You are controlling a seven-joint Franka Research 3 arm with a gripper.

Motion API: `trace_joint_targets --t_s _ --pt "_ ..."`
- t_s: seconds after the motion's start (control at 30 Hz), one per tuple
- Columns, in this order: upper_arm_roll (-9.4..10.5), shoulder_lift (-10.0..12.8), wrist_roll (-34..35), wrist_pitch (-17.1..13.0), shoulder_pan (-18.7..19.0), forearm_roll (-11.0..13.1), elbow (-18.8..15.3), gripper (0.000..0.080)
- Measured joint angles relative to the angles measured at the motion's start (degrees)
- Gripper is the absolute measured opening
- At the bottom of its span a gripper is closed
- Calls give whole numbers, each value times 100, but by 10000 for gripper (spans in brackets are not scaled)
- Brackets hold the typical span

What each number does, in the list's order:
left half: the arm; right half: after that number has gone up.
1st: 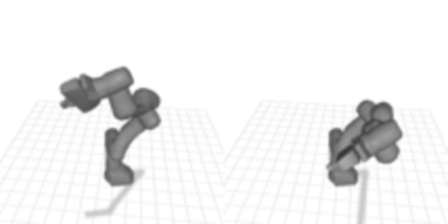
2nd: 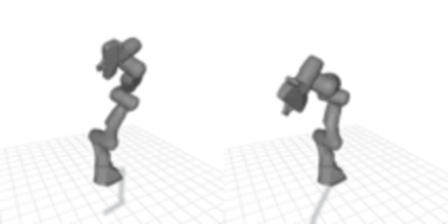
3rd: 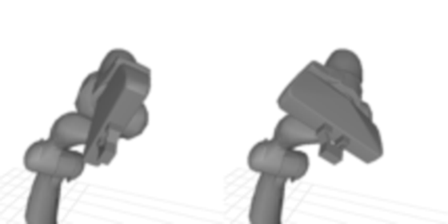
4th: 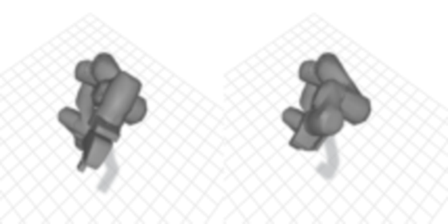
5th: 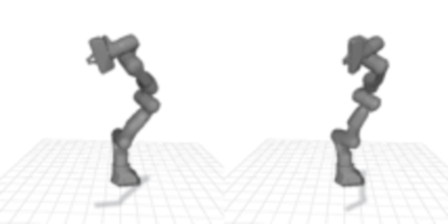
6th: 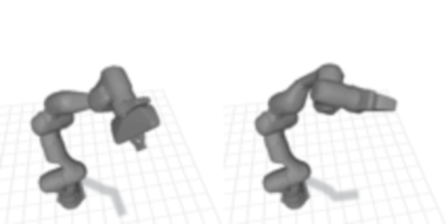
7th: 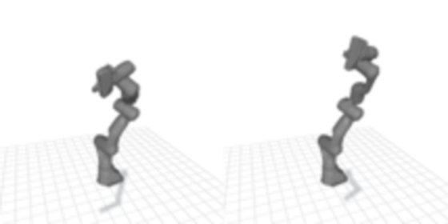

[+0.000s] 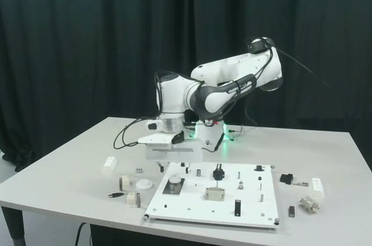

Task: Remove medium gear.

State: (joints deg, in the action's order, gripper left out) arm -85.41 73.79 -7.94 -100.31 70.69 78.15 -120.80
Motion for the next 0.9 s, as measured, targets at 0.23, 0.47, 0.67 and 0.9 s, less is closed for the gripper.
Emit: trace_joint_targets --t_s 0.23,0.47,0.67,0.9 --pt "187 -3 56 -392 92 0 -51 800" --pt "330 -5 102 -621 92 0 -60 800" --pt "376 -5 106 -661 78 0 -62 800" --pt "395 -10 106 -678 70 8 -62 782"
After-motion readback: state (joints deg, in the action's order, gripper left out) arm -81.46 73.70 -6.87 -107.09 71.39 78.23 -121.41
